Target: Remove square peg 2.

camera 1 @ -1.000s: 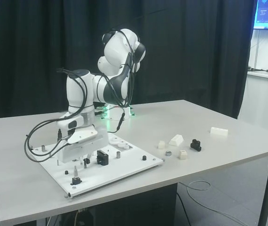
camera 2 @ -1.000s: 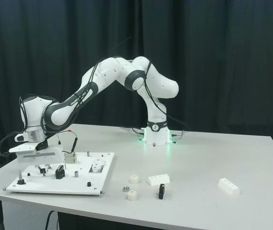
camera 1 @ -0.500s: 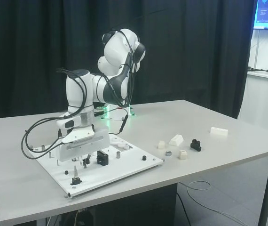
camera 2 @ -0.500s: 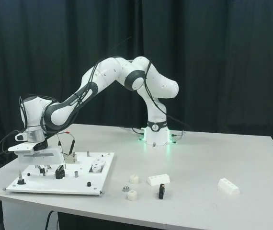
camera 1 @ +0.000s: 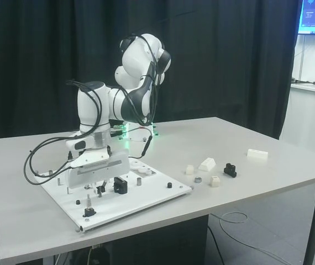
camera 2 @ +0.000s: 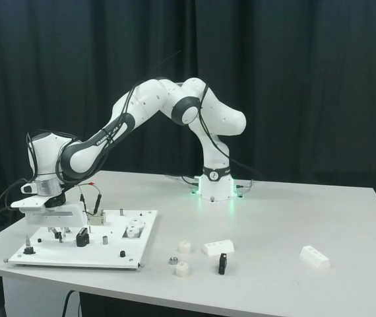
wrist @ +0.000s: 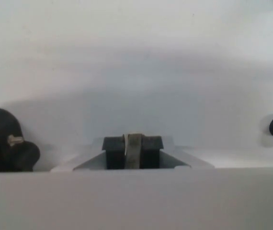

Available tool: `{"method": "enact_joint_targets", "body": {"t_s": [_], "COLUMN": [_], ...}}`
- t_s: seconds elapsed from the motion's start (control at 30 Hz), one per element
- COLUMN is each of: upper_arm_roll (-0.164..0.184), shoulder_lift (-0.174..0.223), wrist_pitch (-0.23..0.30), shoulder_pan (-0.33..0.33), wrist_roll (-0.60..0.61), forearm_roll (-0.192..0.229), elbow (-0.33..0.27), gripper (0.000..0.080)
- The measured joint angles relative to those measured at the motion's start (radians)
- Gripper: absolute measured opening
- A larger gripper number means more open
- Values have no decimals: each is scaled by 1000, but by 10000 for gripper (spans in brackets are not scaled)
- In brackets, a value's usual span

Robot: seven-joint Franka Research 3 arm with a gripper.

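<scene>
My gripper (wrist: 133, 153) hangs low over the near left part of the white board (camera 1: 157, 193). In the wrist view its two black pads (wrist: 113, 152) are shut on a thin grey square peg (wrist: 134, 147), which stands upright between them. The first room view shows the gripper (camera 1: 98, 186) a little above the board, beside a black block (camera 1: 120, 185). From the second room view the gripper (camera 2: 57, 230) is over the left end of the board (camera 2: 119, 256). The wide white hand hides the peg's lower end.
Several small pegs and black knobs (camera 1: 89, 211) stand on the board around the gripper. A black knob (wrist: 5, 141) sits close beside the fingers. Loose white blocks (camera 1: 207, 164), (camera 1: 257, 154) and a black piece (camera 1: 230, 169) lie on the grey table to the right.
The hand has risen a little above the board over the last second and tilted level. Everything else on the table is where it was.
</scene>
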Motion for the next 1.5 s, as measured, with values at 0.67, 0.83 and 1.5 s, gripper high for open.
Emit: {"method": "enact_joint_targets", "body": {"t_s": [0.67,0.83,1.5], "upper_arm_roll": [0,0,-2], "shoulder_lift": [0,0,-5], "wrist_pitch": [-1,-2,0], "shoulder_pan": [1,1,-2], "wrist_roll": [-100,-125,-230], "forearm_roll": [0,0,28], "elbow": [0,0,-10], "gripper": [66,65,65]}}
